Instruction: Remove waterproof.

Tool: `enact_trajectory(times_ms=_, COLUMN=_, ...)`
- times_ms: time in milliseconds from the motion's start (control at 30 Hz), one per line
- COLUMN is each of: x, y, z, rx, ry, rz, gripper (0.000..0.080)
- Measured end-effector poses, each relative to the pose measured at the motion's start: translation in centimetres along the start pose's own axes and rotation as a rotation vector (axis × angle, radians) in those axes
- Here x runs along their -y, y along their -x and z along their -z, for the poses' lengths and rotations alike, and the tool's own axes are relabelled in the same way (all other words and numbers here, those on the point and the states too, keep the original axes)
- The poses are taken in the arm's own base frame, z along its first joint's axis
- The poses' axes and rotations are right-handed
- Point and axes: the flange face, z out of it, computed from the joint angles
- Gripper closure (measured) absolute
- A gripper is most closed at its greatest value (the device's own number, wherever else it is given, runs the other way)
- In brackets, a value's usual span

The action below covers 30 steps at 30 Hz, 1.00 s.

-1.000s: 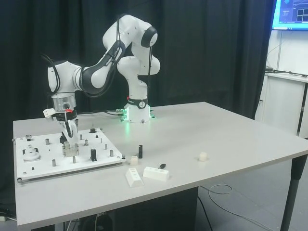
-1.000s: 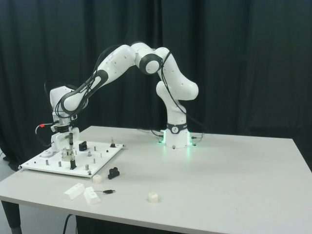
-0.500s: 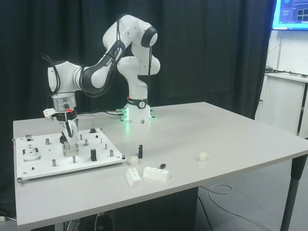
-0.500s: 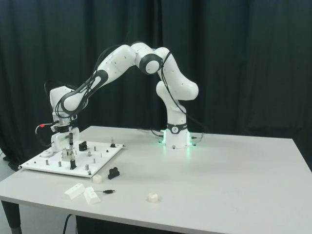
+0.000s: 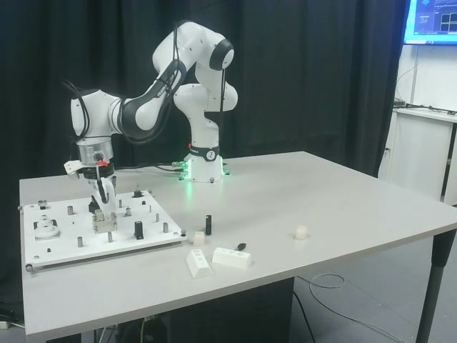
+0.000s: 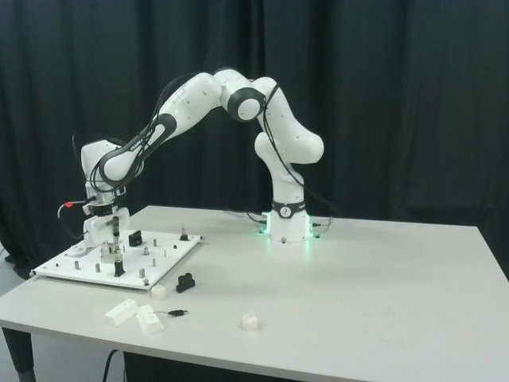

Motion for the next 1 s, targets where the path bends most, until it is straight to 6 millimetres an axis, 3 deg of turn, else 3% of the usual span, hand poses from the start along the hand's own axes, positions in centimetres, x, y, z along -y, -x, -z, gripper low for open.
enact_trajectory(times_ms=533, x=0.0, y=0.1, z=0.9, rx=-0.001, ry=0.001, rz=0.009, gripper=0.0490)
enact_trajectory(times_ms=1000, x=0.3, y=0.6, z=6.6, rx=0.007, ry=-0.016, rz=0.050, gripper=0.0490)
